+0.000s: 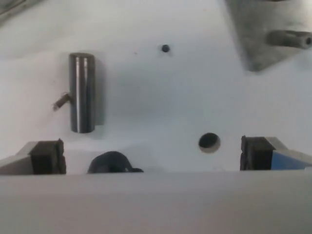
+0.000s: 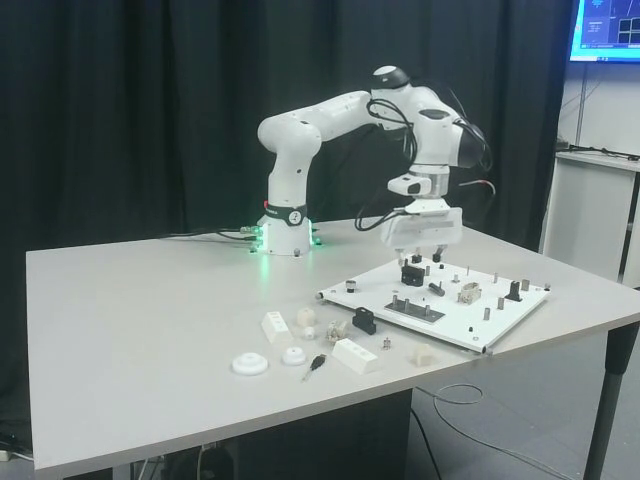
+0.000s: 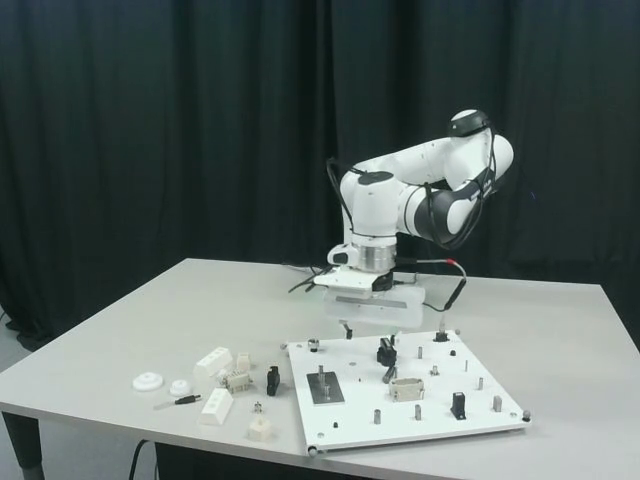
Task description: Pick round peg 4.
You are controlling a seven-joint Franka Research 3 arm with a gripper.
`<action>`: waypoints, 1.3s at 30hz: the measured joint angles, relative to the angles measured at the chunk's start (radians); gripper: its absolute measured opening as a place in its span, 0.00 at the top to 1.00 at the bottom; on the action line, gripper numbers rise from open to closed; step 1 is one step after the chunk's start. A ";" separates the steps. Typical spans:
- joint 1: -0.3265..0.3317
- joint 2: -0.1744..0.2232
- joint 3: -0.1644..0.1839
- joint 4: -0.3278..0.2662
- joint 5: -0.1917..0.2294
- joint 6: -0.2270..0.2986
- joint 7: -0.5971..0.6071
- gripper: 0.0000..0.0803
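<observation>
One claw (image 1: 151,155) hangs wide apart above the white board (image 3: 405,395), gripping nothing.
Only the wrist view shows the round peg (image 1: 82,92) plainly: a grey cylinder standing upright on the board, off to one side of the black finger pads (image 1: 48,157) and touching neither, with an empty round hole (image 1: 209,142) lying between them. Both room views show what the wrist cannot: the white arm (image 2: 330,115) reaching over the board on the grey table (image 2: 130,300), with loose white parts (image 3: 215,385) beside it.

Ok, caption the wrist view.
Open gripper above the white board, a grey peg standing ahead of its fingertips.
</observation>
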 joint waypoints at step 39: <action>-0.026 0.000 0.122 0.050 0.032 0.042 0.033 0.00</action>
